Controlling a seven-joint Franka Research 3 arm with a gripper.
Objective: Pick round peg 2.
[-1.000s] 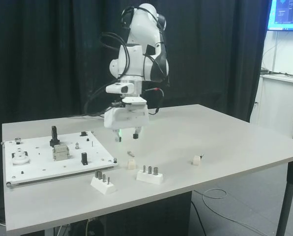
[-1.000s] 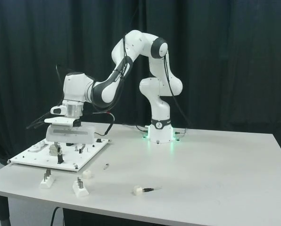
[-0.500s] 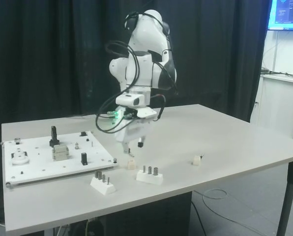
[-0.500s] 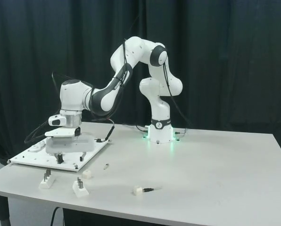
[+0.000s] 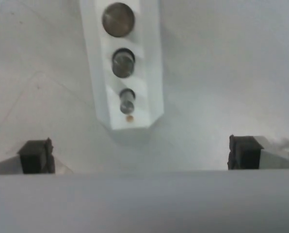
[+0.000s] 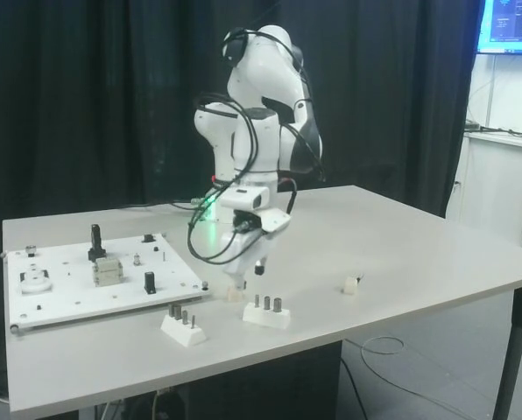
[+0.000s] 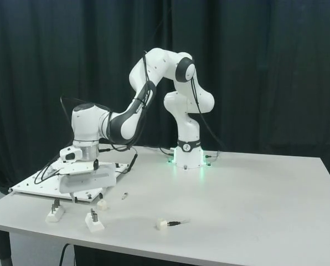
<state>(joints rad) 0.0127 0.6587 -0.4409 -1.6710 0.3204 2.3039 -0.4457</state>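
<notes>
A white peg holder stands on the grey table and carries three round pegs in a row: a thick one, a middle one and a thin one. My gripper hangs open just above the table, close beside the holder's thin-peg end, with one black fingertip far from the other and nothing between them. In the first room view the gripper is just behind the holder. In the second room view the gripper hovers over that holder.
A second white holder with pegs stands near the front edge. A small white cube lies right by the gripper, another cube farther off. The white assembly board with black parts lies beside them. A loose pin lies on the table.
The arm has swung away from the assembly board toward the table's front edge and come down, bringing the gripper low beside the three-peg holder.
</notes>
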